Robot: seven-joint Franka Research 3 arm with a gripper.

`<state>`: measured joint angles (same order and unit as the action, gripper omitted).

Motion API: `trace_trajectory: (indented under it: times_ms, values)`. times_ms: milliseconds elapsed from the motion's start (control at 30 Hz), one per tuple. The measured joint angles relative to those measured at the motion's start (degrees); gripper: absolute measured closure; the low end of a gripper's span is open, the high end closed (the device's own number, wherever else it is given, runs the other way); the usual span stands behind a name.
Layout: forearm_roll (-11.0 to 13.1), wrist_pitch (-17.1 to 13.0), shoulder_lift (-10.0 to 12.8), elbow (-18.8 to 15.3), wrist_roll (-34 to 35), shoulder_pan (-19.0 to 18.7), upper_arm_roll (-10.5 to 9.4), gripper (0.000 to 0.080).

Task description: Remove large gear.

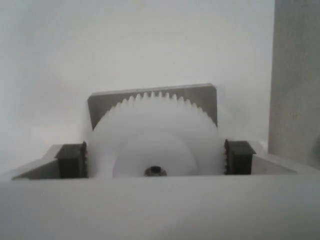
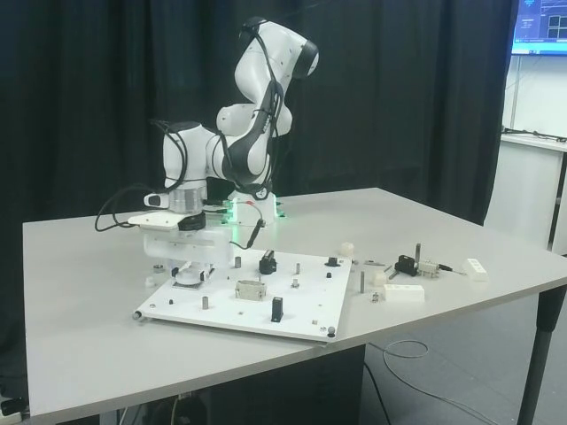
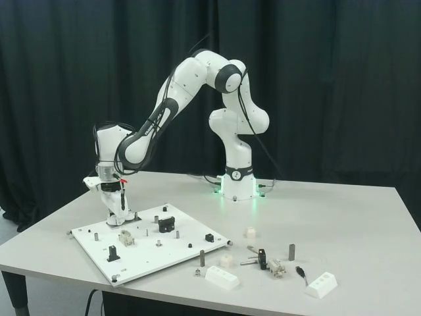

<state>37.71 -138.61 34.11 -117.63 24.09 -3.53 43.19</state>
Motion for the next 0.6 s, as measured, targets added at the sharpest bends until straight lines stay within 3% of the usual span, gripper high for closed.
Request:
trace_trajectory:
  times_ms: [333,600]
  values:
    - [-2.79,1.75,-2.15,0.14,1.95,0.01,0.73,0.0209]
    - [-3.6,2.95,-3.31,0.27,2.23,0.01,1.42,0.0209]
